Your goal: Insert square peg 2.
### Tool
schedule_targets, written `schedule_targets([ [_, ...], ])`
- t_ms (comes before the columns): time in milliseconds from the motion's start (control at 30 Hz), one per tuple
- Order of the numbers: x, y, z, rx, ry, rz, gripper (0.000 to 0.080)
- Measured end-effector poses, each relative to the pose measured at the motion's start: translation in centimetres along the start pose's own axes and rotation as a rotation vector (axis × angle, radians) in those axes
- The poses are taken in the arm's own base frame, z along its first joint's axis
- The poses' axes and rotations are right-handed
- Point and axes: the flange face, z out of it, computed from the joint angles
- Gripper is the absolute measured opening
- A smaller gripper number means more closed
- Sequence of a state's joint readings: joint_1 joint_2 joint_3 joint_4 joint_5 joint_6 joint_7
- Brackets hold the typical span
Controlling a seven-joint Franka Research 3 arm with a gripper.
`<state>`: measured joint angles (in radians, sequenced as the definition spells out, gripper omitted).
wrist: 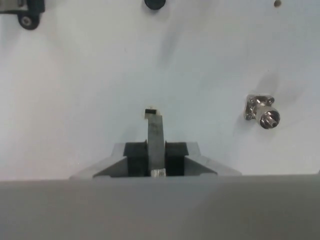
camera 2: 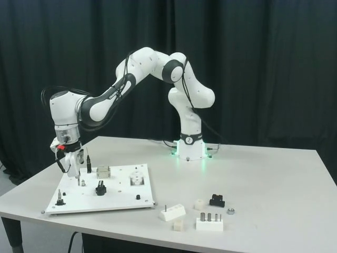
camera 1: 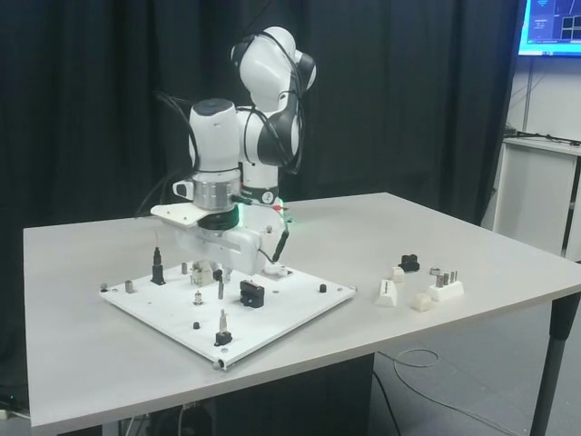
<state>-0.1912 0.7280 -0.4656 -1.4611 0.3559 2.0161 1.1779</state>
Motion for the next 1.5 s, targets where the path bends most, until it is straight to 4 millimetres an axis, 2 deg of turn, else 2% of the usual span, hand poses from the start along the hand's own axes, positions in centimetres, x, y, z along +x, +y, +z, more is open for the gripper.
schedule_targets([
  [1500, -0.3, -0.5, 2.9, -0.074, -0.029, -0.017, 0.0068],
])
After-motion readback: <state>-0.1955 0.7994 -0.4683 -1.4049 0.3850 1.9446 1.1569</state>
